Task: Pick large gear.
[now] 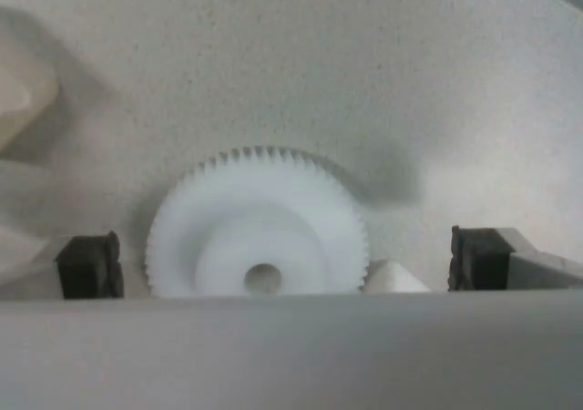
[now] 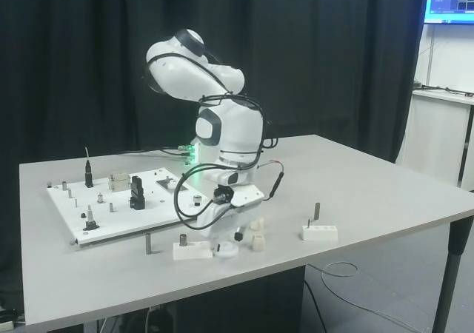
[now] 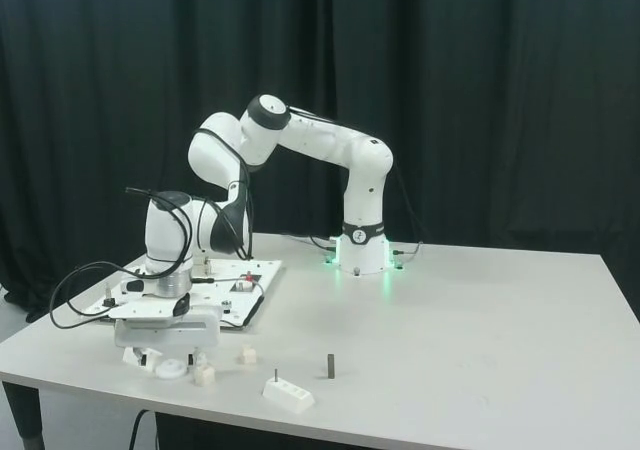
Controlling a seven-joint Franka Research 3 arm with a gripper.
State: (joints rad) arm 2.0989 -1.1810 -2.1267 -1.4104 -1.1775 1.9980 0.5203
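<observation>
Gear (image 1: pixel 258 238) is seen flat on the desk (image 1: pixel 301 73) near its front edge — straddled, untouched, by the gripper's (image 1: pixel 284 262) spread fingers.

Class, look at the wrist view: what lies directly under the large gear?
The large gear lies flat on the grey table, between the open end effector fingertips. A small white piece sits beside it. The gear's near edge is covered by the wrist housing.

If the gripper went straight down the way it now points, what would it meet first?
Most likely the large gear, which lies flat on the table between the open fingers of the gripper. A small white part sits beside the gear; how far off is unclear.
</observation>
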